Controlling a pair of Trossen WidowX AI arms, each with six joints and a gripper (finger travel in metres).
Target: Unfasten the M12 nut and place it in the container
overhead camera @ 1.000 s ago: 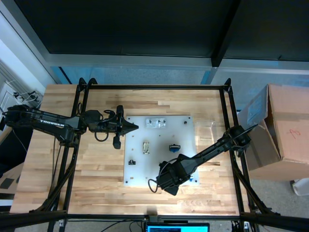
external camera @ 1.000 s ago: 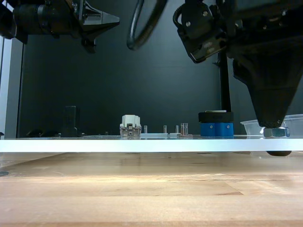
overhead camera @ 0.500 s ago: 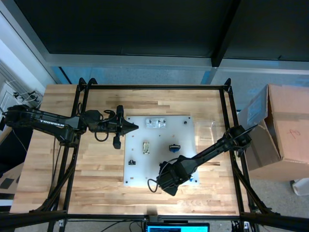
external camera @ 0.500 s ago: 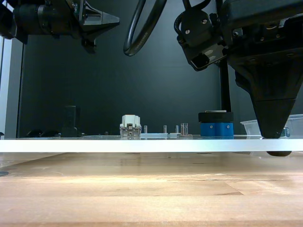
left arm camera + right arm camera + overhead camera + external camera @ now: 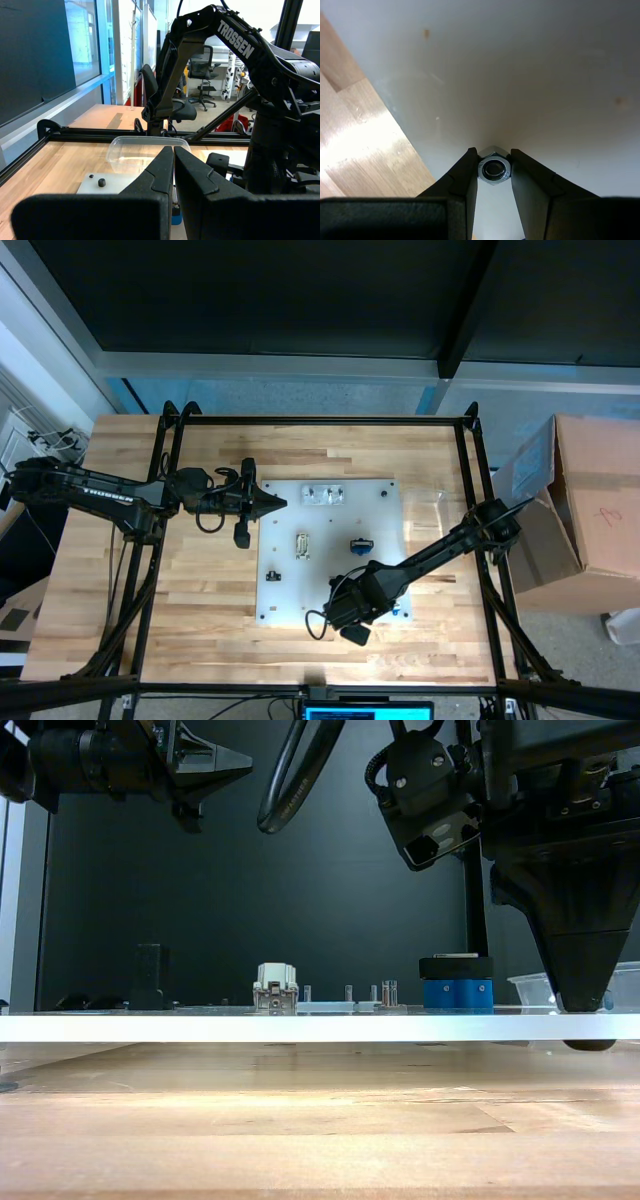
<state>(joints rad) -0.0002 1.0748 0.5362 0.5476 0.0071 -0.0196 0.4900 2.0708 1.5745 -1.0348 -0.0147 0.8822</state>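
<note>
The small silver M12 nut (image 5: 494,170) sits low against the white board (image 5: 285,585) near its near right edge. A dark core fills its hole, so it looks to be on its stud, whose ribs are hidden. My right gripper (image 5: 493,152) points straight down, and its fingers (image 5: 466,172) press on two sides of the nut. In the low view the right gripper (image 5: 586,1008) reaches board level and covers the nut. The clear container (image 5: 430,504) stands off the board's right side and looks bare. My left gripper (image 5: 272,503) hovers shut above the board's left edge, holding nothing.
A blue block with a black cap (image 5: 456,983) and a grey connector (image 5: 275,990) stand on the board. Small silver posts (image 5: 387,992) rise mid-board. A black frame (image 5: 470,440) rings the table, and a cardboard box (image 5: 585,510) sits beyond its right edge.
The right gripper has come down over the nut: the low view earlier showed the nut below its tips, and the fingers now cover it. The left arm has not moved.
</note>
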